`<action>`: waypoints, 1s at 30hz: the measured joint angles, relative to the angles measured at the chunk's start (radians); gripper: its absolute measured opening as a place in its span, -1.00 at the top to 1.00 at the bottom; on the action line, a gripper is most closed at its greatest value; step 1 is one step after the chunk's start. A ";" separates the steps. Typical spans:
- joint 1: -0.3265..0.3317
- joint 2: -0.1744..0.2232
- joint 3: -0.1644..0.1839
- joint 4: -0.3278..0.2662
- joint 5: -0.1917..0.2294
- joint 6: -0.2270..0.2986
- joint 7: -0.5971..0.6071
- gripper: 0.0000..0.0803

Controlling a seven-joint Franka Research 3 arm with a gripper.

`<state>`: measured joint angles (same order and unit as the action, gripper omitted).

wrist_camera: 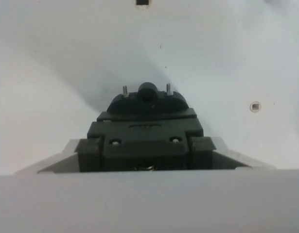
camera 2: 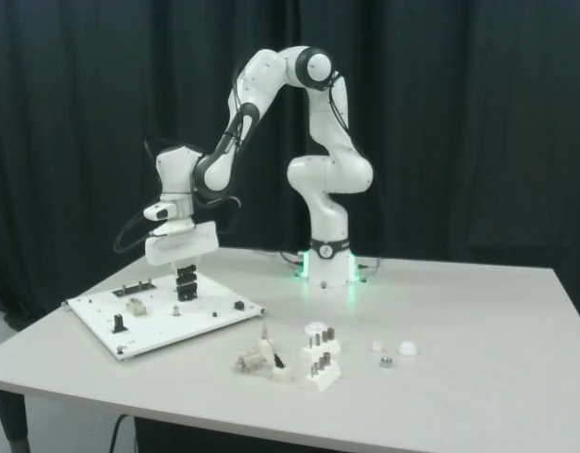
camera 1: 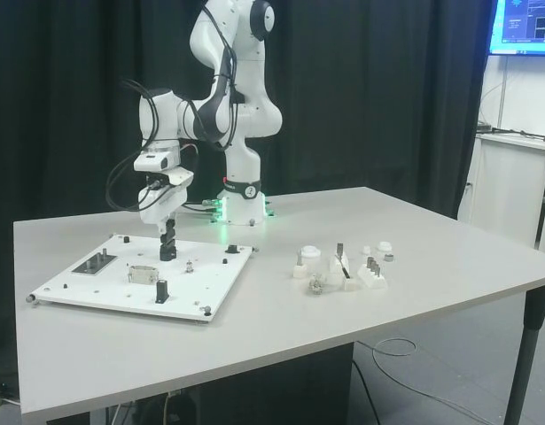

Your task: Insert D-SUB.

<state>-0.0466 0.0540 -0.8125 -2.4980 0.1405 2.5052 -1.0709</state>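
The claw (wrist_camera: 145, 154) is clamped on the black plastic D-SUB connector (wrist_camera: 145, 128), its two black fingers (wrist_camera: 89, 153) pressing the connector's sides, with two thin metal screw posts and a round cable stub showing at the connector's far end in the wrist view. In the room views the connector hangs upright from the white arm (camera 2: 242, 113) just above the white square assembly board (camera 1: 95, 288), over the board's middle. Whether it already touches the board or a socket cannot be told. On the board, a small metal socket (camera 1: 144, 274) sits near the connector, and a grey rectangular block (camera 1: 94, 263) lies further off. Loose white fixtures (camera 1: 343, 270) stand well apart on the grey bench (camera 1: 414, 239). The risk, as I judge it, is misalignment: a tilted or offset connector could jam on the socket rim or slip in the grasp under downward force.
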 joint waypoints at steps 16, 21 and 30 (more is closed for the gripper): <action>0.000 0.000 -0.001 0.000 -0.011 0.000 0.005 0.05; 0.000 0.000 -0.001 0.000 -0.011 0.000 0.026 0.05; 0.000 0.000 -0.001 0.000 -0.011 0.000 0.046 0.05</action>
<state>-0.0462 0.0537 -0.8132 -2.4981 0.1291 2.5055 -1.0247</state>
